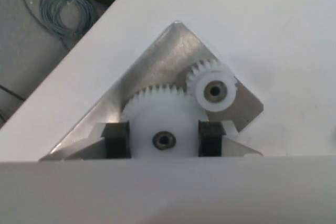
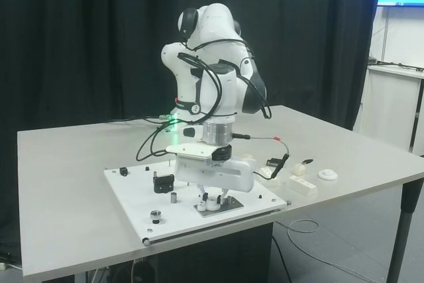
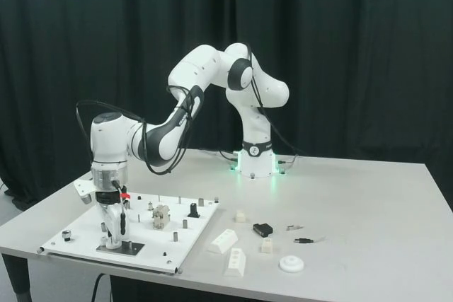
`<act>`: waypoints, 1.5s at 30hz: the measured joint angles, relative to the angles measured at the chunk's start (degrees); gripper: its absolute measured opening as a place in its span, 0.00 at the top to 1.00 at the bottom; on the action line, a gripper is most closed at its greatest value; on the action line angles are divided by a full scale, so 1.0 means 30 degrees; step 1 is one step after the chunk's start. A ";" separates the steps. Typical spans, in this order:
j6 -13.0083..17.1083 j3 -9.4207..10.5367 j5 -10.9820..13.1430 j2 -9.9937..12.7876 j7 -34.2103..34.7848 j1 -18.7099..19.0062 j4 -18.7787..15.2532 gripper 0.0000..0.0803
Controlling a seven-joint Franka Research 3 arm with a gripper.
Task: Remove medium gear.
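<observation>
The medium gear [image 1: 157,111] is white and sits on a grey metal plate [image 1: 157,61], its teeth meshed with a smaller white gear [image 1: 213,90]. My gripper [image 1: 164,140] reaches down over the medium gear. A black pad [image 1: 116,140] presses one side of it and the other pad [image 1: 211,139] presses the opposite side. The gear lies flat on its pin. In the room views the gripper [image 2: 211,197] [image 3: 113,233] stands low over the plate [image 2: 216,208] near the front edge of the white board [image 2: 132,193].
The board also carries a black bracket [image 2: 162,181], short pegs [image 2: 173,197] and a round part [image 2: 156,216]. Loose white blocks [image 2: 301,183], a black connector [image 2: 275,162] and a white disc [image 2: 327,175] lie on the table beside it. A coiled cable [image 1: 63,11] lies on the floor below.
</observation>
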 joint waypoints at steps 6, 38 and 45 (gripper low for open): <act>-0.0001 -0.0010 0.0034 -0.0014 0.1745 0.0002 -0.0010 0.65; -0.0046 -0.0053 0.0014 -0.0043 0.1669 0.0047 -0.0011 0.65; -0.0056 -0.0067 -0.0009 -0.0049 0.0643 0.0061 -0.0010 0.65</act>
